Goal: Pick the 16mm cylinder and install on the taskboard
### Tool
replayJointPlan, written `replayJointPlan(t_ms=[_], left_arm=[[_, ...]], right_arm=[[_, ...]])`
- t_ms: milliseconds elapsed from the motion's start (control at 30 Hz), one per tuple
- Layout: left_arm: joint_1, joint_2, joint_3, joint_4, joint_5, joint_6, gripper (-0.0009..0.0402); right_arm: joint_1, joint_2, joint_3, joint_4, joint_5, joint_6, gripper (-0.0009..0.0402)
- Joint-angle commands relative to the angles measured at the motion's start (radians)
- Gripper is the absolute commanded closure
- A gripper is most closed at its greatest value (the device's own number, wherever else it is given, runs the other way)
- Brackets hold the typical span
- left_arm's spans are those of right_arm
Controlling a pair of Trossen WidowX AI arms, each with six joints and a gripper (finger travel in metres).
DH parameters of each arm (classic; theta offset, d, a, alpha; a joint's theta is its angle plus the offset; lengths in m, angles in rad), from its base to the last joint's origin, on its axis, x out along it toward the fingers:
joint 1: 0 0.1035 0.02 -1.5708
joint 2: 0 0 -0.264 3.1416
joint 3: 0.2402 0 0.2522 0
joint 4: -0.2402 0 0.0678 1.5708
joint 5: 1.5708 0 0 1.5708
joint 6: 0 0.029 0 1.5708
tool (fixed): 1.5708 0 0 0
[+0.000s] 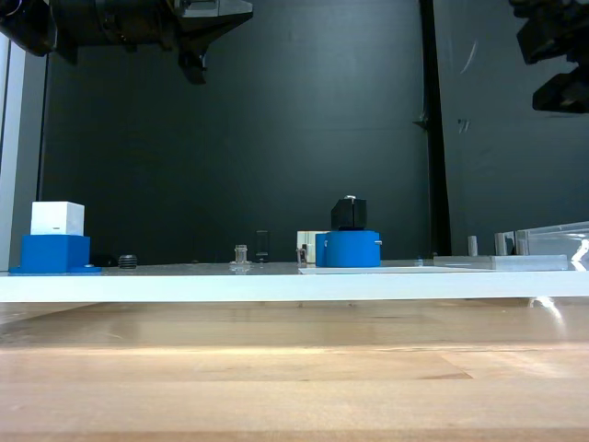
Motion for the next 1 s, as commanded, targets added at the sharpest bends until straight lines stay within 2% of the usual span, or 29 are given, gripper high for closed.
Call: replayJointPlan(t_ms=[33, 1000], left_arm=[[0.000, 0.000, 0.000, 0.000, 0.000, 0.000, 0.0393], [0.000, 0.000, 0.000, 0.000, 0.000, 0.000, 0.0393]], right_arm=[[0.000, 0.037, 0.029, 0.001, 0.001, -0.003, 0.0385], [-0.009, 0.438, 0.318, 0.079, 0.010, -0.015, 0.0385]])
